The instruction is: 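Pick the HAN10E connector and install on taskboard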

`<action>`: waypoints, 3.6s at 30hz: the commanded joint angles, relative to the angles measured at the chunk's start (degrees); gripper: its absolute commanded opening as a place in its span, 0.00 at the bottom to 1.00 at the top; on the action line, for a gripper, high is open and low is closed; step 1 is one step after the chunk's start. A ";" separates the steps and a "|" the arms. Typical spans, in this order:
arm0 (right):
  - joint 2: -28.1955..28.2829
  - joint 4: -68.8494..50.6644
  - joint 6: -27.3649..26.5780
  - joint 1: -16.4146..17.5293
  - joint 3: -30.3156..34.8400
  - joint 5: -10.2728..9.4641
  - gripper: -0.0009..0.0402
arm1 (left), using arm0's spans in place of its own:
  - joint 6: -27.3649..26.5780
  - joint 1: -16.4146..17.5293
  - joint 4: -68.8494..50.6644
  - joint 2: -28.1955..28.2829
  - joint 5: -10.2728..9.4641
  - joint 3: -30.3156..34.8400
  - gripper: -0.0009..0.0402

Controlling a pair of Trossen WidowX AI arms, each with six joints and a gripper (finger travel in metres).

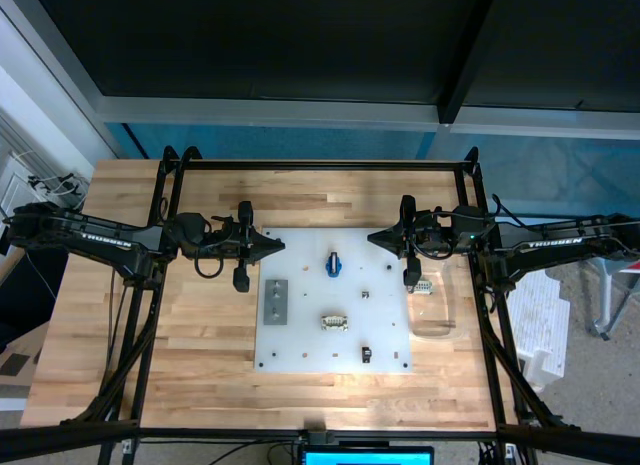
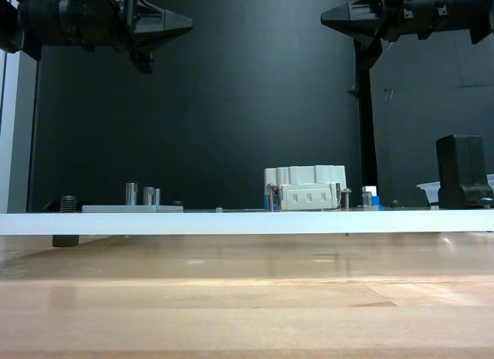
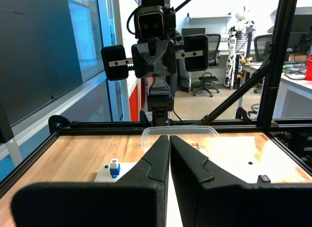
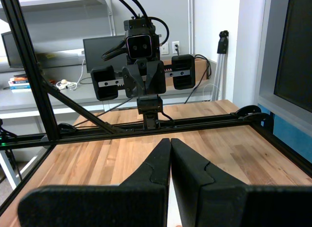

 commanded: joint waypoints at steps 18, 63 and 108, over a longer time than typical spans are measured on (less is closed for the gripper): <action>-0.09 -2.12 0.24 0.00 1.01 0.07 0.02 | 0.00 0.00 0.02 0.02 0.00 0.02 0.02; 2.05 -79.14 0.28 0.04 22.91 -0.02 0.02 | 0.00 0.00 0.02 0.04 0.00 0.02 0.02; 14.23 -81.77 6.10 7.93 14.25 1.53 0.65 | 0.00 0.00 -0.07 0.04 0.00 0.02 0.02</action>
